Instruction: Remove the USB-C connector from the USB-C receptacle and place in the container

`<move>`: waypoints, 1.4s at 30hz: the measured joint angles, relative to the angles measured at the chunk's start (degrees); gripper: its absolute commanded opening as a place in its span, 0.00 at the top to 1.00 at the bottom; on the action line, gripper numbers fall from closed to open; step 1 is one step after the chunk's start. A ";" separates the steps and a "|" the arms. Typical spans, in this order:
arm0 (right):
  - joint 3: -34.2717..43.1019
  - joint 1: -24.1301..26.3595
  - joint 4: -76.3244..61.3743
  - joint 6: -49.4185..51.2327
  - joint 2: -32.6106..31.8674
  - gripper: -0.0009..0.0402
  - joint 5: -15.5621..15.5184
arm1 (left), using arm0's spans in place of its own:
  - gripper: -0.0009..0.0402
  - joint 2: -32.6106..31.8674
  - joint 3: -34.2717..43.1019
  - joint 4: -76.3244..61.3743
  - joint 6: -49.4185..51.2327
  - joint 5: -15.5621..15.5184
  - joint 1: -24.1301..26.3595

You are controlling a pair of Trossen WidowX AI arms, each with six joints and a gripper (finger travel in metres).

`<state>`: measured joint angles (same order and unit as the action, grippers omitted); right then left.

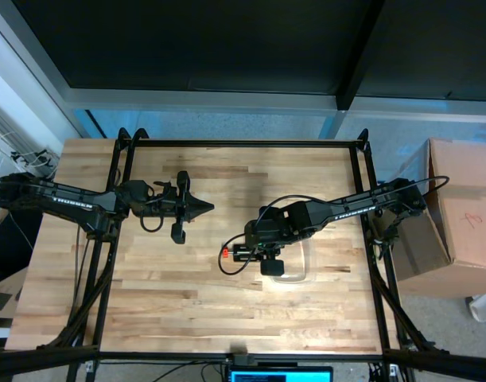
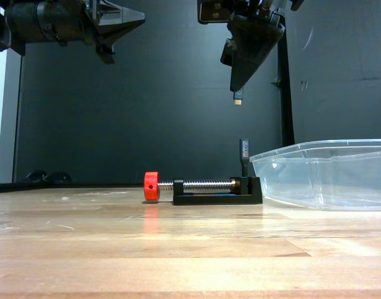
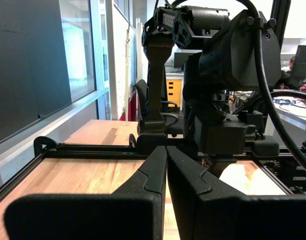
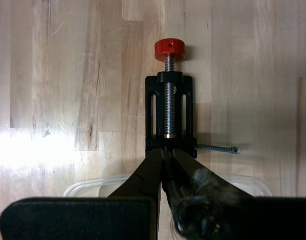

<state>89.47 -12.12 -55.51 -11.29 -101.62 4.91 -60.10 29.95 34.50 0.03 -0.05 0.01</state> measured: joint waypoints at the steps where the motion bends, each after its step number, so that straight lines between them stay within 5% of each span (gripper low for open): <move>1: 0.00 0.00 -0.20 0.00 0.07 0.98 0.00 | 0.98 0.00 0.00 0.02 -0.02 0.02 0.00; 20: -20.90 -2.12 2.93 -0.63 14.97 0.98 0.02 | 0.98 0.00 -0.02 0.00 0.00 0.02 0.00; 33: -31.63 -2.12 15.04 -0.92 14.95 0.97 0.02 | 0.98 0.00 0.00 0.00 0.00 0.02 0.00; 42: -33.81 -2.08 16.68 -2.19 14.88 0.67 -0.11 | 0.98 0.00 0.00 0.02 0.00 0.02 0.00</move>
<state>55.66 -14.20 -38.83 -13.47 -86.74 4.80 -60.10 29.95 34.52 0.03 -0.03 0.01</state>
